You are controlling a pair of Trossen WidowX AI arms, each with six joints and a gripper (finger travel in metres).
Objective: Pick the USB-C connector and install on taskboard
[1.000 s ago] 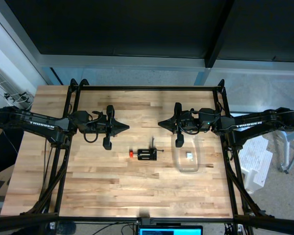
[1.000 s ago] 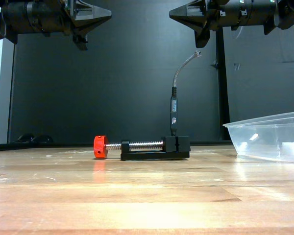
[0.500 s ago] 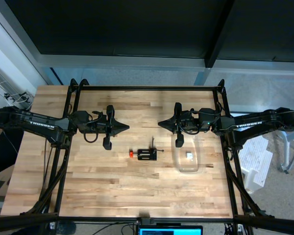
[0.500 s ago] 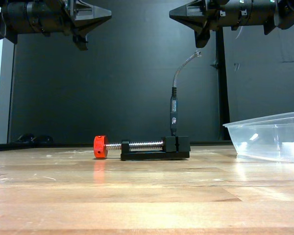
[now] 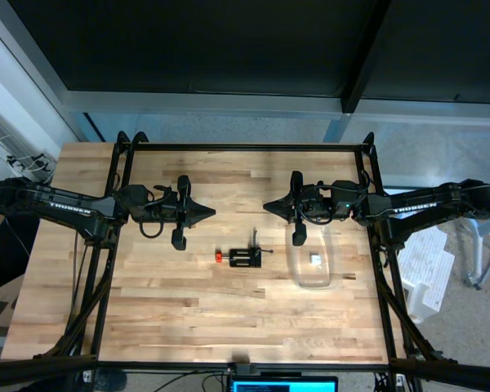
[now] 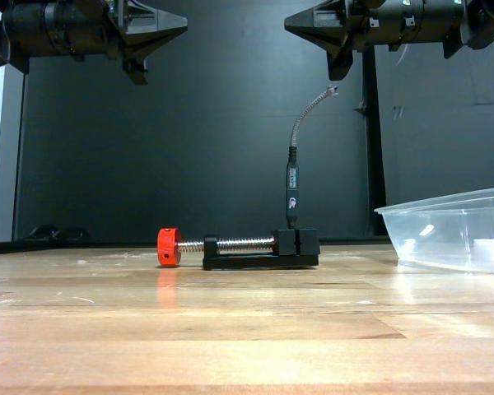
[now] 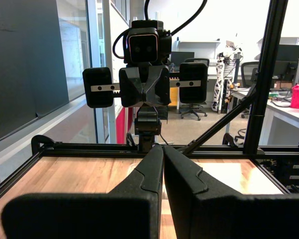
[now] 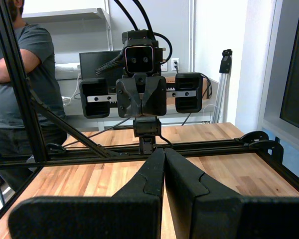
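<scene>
By the right edge of the wooden counter (image 5: pixel 188 327), a clear plastic tray (image 5: pixel 300 276) holds a small white squarish piece (image 5: pixel 315 260). Mid-counter, the thin dark USB-C connector (image 6: pixel 291 188) stands upright in the black block taskboard (image 5: pixel 245 259). Beyond hover the left hand (image 5: pixel 208 213) and right hand (image 5: pixel 268 206), both pressed together.

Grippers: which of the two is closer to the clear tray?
The right gripper, shut, raised near the clear tray's far end. The left gripper, also shut, hangs left of the taskboard, farther away.

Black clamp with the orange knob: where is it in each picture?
High view: taskboard mid-table, below and between shut left claw and shut right claw.
Low view: around the centre.
Left wrist view: not in it.
Right wrist view: not in it.
Shared landmark: its orange knob.
</scene>
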